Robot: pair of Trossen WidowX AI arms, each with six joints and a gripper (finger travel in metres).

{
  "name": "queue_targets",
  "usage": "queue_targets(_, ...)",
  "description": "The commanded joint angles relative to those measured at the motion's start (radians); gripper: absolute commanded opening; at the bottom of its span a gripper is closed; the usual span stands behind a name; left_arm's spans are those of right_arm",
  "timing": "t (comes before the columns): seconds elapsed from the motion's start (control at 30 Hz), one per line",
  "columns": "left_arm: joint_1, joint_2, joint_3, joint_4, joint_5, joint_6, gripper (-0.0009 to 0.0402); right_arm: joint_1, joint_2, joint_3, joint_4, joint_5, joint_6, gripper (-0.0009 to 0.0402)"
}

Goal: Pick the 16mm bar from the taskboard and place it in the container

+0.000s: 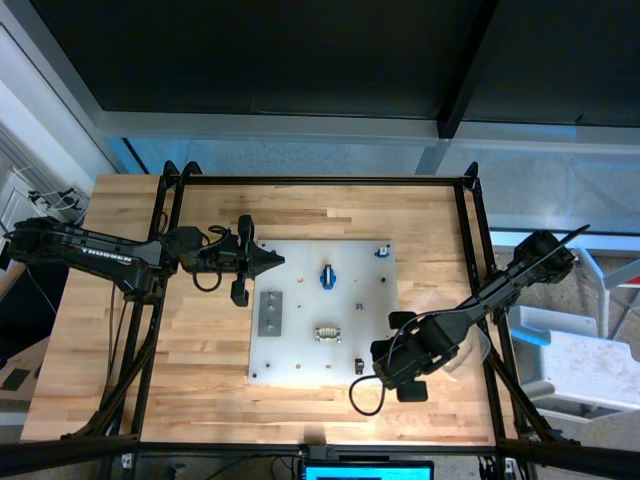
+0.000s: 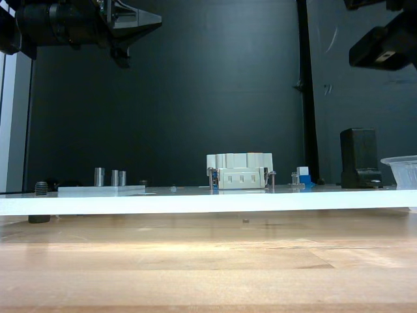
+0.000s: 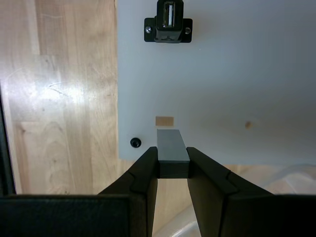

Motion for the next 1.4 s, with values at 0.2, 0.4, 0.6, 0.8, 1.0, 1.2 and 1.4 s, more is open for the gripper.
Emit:
queue_targets(0.2, 0.0, 0.0, 0.0, 0.0, 0.0, 0.0, 0.0, 0.0, -0.046, 0.05, -0.066, 0.001, 0.0, 0.0014)
queue_targets(0.4, 0.0, 0.0, 0.0, 0.0, 0.0, 0.0, 0.0, 0.0, -0.071, 0.051, -0.071, 0.001, 0.001, 0.0013)
queue_targets(0.6, 0.0, 0.0, 0.0, 0.0, 0.0, 0.0, 0.0, 0.0, -0.075, 0.046, -0.076, 0.002, 0.002, 0.0013)
queue_targets(0.8, 0.0, 0.0, 0.0, 0.0, 0.0, 0.0, 0.0, 0.0, -0.077, 0.043, -0.079, 0.003, 0.001, 0.0013)
queue_targets(1.0, 0.0, 0.0, 0.0, 0.0, 0.0, 0.0, 0.0, 0.0, -0.079, 0.041, -0.089, 0.008, 0.002, 0.0013)
queue_targets(1.2, 0.0, 0.0, 0.0, 0.0, 0.0, 0.0, 0.0, -0.001, -0.129, -0.029, -0.093, 0.026, 0.055, 0.0013)
queue_targets(1.4, 0.0, 0.0, 0.0, 0.0, 0.0, 0.0, 0.0, -0.001, -0.195, -0.105, -0.092, 0.026, 0.109, 0.0013)
